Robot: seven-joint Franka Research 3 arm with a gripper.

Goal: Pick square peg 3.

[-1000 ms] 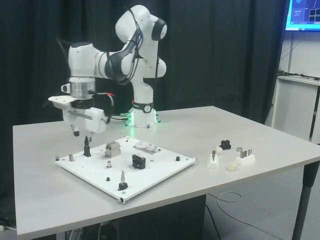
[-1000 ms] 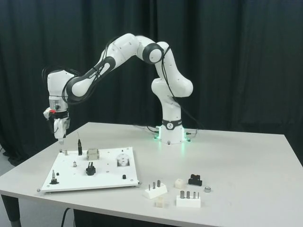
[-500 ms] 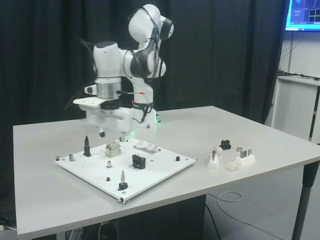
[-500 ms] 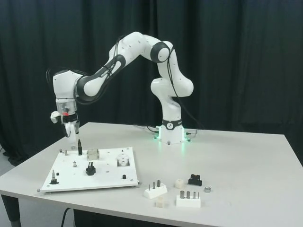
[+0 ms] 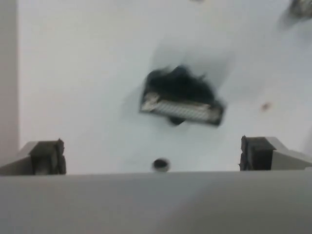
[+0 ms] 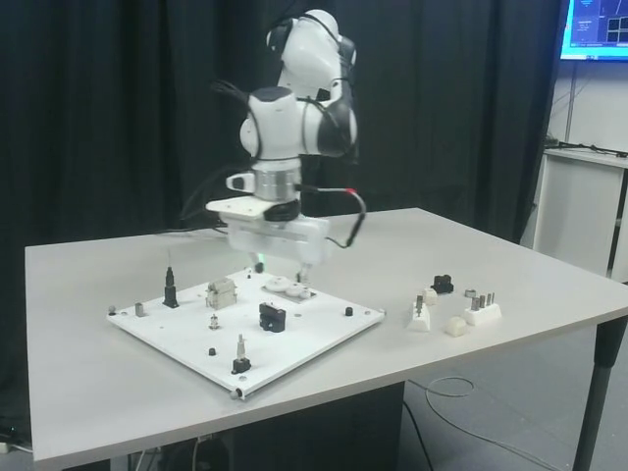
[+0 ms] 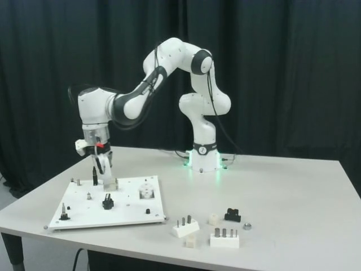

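Several short grey pegs stand in a white holder (image 6: 481,310) (image 7: 224,239) on the table, far from the arm; which one is peg 3 I cannot tell. A second white peg holder (image 6: 418,317) (image 7: 185,227) sits beside it. My gripper (image 6: 281,268) (image 7: 105,169) (image 5: 152,155) hangs open and empty above the white assembly board (image 6: 314,339) (image 7: 130,217), well away from both holders. In the wrist view a black connector-like part (image 5: 181,97) lies on the board under the spread fingers (image 5: 46,157).
On the board stand a tall black pin (image 6: 170,287), a grey connector block (image 6: 222,292), a black block (image 6: 271,316), a small post (image 6: 240,355) and white round gears (image 6: 287,287). Near the holders lie a black clip (image 6: 443,284) (image 7: 232,214) and small white pieces (image 6: 454,326).
The arm has swung across the board from its far left corner towards its middle, nearer the pegs' side. The gripper stays open and empty.
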